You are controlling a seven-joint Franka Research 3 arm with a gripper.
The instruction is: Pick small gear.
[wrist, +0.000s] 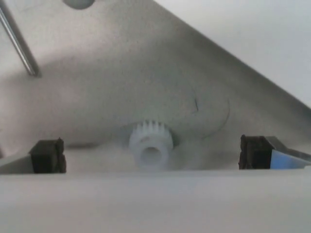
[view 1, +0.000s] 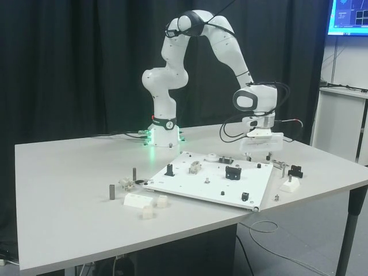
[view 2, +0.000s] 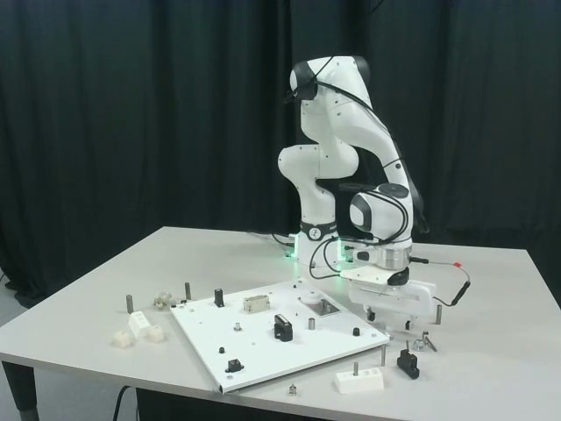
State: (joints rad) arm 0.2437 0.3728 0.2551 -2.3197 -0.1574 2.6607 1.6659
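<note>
Risk lay mostly in how low and close the gripper (wrist: 150, 155) already sat: its two black fingertips (wrist: 47, 156) stood wide apart, holding nothing, with the small gear (wrist: 149, 143) between them but well clear of either pad. If the fingers closed while off-centre, one pad would probably reach the gear first and shove it sideways across the grey table (wrist: 121, 87) instead of trapping it. The toothed rim could also slip or turn in the pads, I judged, since they would bear on points rather than a flat face. A descent too deep might press the fingertips into the table.

The gear was white, small, with a ring of short teeth along its upper edge and a smooth hub with a round bore facing the wrist camera. It sat at the lower centre of the wrist view, seemingly tilted or on its side, though that was hard to tell.

In the first room view the gripper hung at centre right, just beyond the white board (view 1: 190, 187); the gear itself could not be made out there.
</note>
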